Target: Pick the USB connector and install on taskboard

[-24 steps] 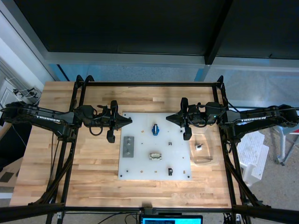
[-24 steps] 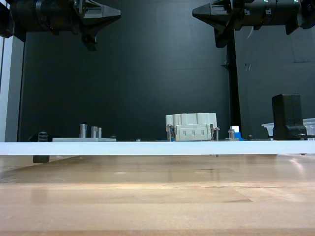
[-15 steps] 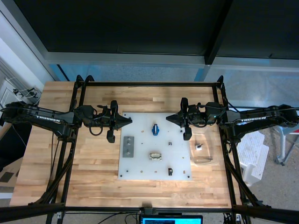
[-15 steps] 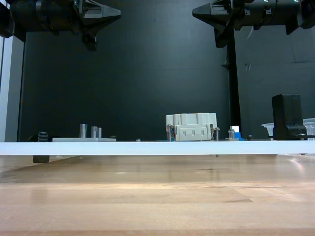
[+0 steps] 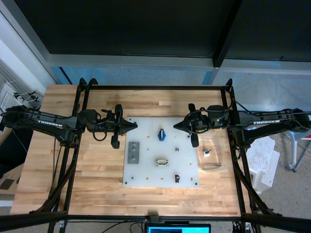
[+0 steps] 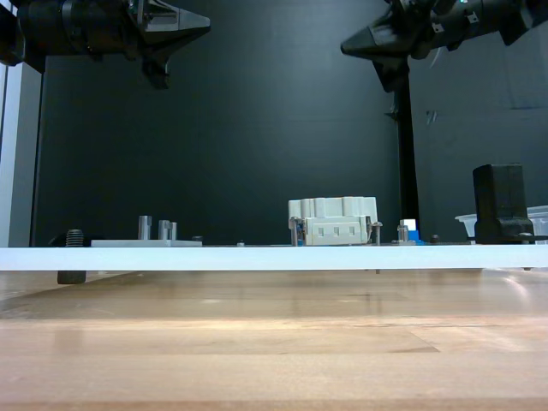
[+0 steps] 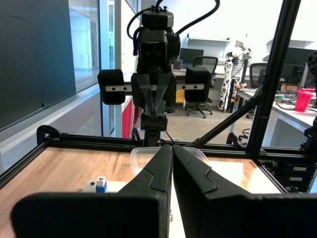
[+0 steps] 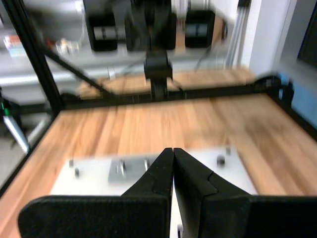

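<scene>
Aloft, left claw and right claw flank taskboard

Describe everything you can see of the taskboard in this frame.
The taskboard is a flat white rectangular plate lying level on the wooden table. It carries a grey metal block, a blue knob, a beige connector and a small black socket. The left claw hovers shut above its far left corner, the right claw shut above its far right part; neither touches it. A clear tray sits beside its right edge.
</scene>
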Robot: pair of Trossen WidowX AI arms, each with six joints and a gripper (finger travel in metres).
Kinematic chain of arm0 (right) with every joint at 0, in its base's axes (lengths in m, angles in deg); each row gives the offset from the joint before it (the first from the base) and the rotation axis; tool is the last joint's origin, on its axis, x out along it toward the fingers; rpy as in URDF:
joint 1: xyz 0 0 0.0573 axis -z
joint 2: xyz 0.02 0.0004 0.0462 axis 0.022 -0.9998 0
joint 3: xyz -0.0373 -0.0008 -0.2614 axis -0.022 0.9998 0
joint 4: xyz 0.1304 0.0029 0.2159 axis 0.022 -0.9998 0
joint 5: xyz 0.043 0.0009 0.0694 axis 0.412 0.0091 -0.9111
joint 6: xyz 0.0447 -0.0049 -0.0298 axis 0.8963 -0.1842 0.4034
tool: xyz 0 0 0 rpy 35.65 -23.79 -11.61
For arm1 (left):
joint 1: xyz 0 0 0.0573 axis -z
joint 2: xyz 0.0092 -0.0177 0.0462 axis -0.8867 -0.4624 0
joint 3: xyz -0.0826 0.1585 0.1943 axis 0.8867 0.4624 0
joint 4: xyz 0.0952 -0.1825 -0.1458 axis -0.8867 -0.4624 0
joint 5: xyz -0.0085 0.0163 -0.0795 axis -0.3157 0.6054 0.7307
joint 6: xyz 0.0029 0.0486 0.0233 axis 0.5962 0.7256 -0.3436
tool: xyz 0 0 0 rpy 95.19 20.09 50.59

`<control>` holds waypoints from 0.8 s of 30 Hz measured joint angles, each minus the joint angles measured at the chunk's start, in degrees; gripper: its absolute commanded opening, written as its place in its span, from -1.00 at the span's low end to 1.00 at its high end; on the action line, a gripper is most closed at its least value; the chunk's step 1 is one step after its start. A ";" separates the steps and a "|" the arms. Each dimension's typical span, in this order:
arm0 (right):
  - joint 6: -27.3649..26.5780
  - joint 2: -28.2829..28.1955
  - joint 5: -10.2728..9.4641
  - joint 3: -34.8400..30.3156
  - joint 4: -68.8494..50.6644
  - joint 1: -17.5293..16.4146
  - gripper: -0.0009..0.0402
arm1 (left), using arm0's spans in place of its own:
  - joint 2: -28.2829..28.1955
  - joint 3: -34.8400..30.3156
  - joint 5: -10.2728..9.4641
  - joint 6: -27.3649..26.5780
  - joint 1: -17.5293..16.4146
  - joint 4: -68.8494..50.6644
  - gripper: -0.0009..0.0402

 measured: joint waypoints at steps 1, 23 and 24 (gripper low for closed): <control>0.00 -0.02 0.00 -0.94 -3.02 -0.11 -0.96 | 0.00 0.00 -0.02 0.00 0.00 0.02 -0.96; 7.10 0.00 6.14 -16.31 -54.60 -9.70 -0.96 | 0.00 0.00 -0.02 0.02 0.00 0.02 -0.96; 7.54 0.00 6.14 -16.61 -55.87 -10.49 -0.96 | 0.00 0.00 -0.02 0.00 0.00 0.02 -0.96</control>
